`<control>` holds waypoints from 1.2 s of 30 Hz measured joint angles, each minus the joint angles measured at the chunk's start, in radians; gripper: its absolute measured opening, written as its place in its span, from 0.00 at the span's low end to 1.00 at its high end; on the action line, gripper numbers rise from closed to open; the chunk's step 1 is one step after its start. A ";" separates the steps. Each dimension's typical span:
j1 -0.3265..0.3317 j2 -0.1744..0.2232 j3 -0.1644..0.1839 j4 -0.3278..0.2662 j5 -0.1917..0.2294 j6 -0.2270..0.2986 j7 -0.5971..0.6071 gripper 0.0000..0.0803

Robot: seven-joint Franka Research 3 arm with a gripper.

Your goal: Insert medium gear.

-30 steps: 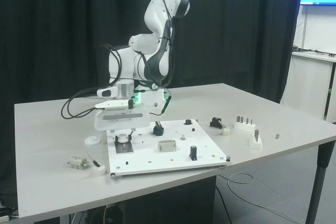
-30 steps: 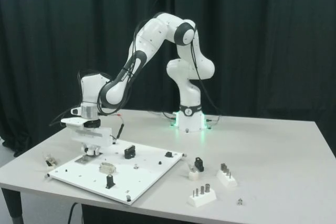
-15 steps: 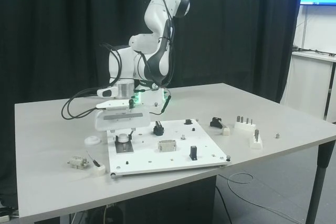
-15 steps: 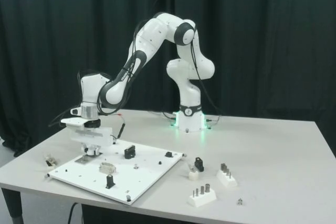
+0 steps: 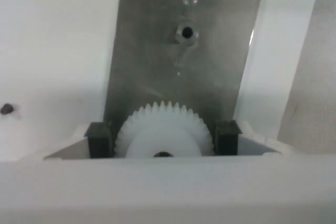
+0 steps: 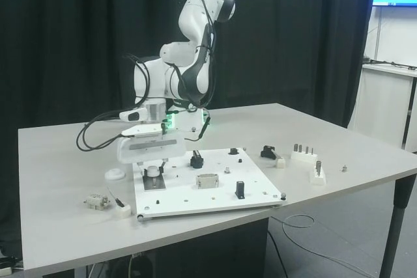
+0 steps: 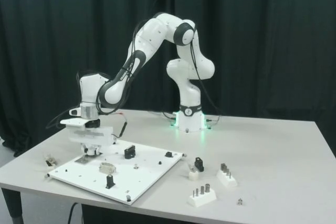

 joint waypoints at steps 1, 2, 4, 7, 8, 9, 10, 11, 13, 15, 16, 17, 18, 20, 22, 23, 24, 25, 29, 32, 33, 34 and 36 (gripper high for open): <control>-0.001 0.001 0.000 0.001 0.000 -0.003 -0.013 0.50; -0.002 0.001 0.000 0.003 0.000 -0.006 -0.023 0.50; -0.005 0.003 0.000 0.007 0.000 -0.014 -0.042 0.50; -0.008 0.005 0.001 0.014 0.000 -0.026 -0.062 0.50; -0.010 0.006 0.001 0.016 0.000 -0.031 -0.065 0.50; -0.011 0.007 0.001 0.019 0.000 -0.035 -0.066 0.50; -0.013 0.008 0.001 0.021 0.000 -0.040 -0.066 0.50; -0.014 0.008 0.001 0.023 0.000 -0.043 -0.065 0.50; -0.016 0.009 0.001 0.025 0.001 -0.048 -0.059 0.50; -0.017 0.010 0.001 0.026 0.005 -0.050 -0.040 0.50; -0.018 0.010 0.001 0.026 0.008 -0.050 -0.027 0.50; -0.018 0.010 0.001 0.026 0.011 -0.051 -0.014 0.50; -0.019 0.010 0.001 0.026 0.013 -0.051 -0.002 0.50; -0.019 0.010 0.002 0.026 0.015 -0.051 0.017 0.50; -0.019 0.010 0.002 0.026 0.015 -0.051 0.032 0.50; -0.019 0.010 0.002 0.026 0.016 -0.051 0.037 0.50; -0.019 0.010 0.002 0.026 0.017 -0.051 0.041 0.50; -0.019 0.010 0.002 0.026 0.018 -0.051 0.044 0.50; -0.019 0.010 0.002 0.026 0.020 -0.051 0.050 0.50; -0.019 0.010 0.002 0.026 0.020 -0.051 0.050 0.50; -0.019 0.010 0.002 0.026 0.020 -0.051 0.050 0.50; -0.019 0.010 0.002 0.026 0.020 -0.051 0.048 0.50; -0.019 0.010 0.002 0.026 0.020 -0.051 0.045 0.50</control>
